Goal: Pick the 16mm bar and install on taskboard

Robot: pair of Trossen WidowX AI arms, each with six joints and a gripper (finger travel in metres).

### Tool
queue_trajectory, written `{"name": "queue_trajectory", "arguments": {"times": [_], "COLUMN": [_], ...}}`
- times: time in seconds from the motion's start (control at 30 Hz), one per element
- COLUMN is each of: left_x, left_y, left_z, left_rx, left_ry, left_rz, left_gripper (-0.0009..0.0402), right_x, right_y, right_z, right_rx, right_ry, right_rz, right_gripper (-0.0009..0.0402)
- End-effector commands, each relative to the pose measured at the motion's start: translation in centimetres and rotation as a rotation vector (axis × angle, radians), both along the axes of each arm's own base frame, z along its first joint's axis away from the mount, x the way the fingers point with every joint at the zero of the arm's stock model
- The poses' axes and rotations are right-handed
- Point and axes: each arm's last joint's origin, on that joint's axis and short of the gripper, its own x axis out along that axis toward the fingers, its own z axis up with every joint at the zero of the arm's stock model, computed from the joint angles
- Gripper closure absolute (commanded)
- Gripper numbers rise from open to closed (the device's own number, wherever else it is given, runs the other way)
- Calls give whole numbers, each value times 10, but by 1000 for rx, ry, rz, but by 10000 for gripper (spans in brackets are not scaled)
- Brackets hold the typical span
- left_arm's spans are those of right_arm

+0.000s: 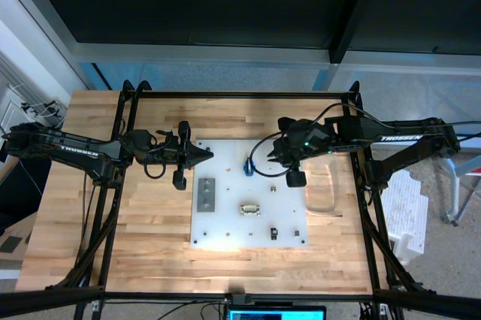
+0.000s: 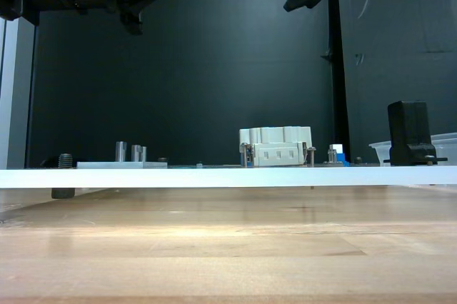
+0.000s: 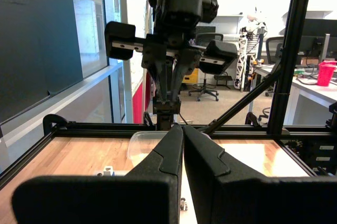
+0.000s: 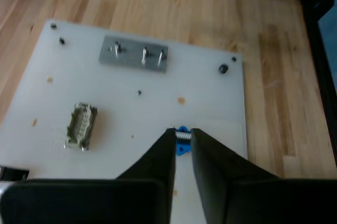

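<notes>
Though both arms hang high above it, board (image 1: 225, 224): flat on the wooden table (image 1: 150, 249).
Left gripper (image 3: 182, 128): over the board's far left edge, fingers pressed together, holding nothing.
Right gripper (image 4: 182, 131): above the blue knob (image 1: 248, 167), fingers a narrow slit apart.
Bar: cannot tell it from the short pegs (image 4: 144, 56) upright in the grey block (image 1: 205, 194).

Butcher-block wood bench (image 1: 128, 245), pale planks running left to right. On it the white square taskboard (image 1: 225, 226), set centrally. A clear plastic tray (image 1: 322, 194) lies on the bench just beside the taskboard's right edge.
</notes>
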Motion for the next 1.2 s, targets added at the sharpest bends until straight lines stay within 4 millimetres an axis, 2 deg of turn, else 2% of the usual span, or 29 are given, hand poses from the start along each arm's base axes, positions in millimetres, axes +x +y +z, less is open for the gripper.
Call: {"name": "queue_trajectory", "arguments": {"times": [0.03,0.33,0.87,1.2], "left_x": [0,0,0,0], "left_y": [0,0,0,0], "left_z": [0,0,0,0], "left_rx": [0,0,0,0], "left_ry": [0,0,0,0], "left_rz": [0,0,0,0], "left_gripper": [393,393,393,393], "right_x": [-3,-4,-4,-6], "right_y": [-3,-10,-12,-13], "right_z": [1,3,-33,-44], "right_rx": [16,74,185,221], "right_ry": [-64,-281,-606,-732], "right_rz": [-21,-81,-113,-72], "right_gripper": [393,393,394,394]}}
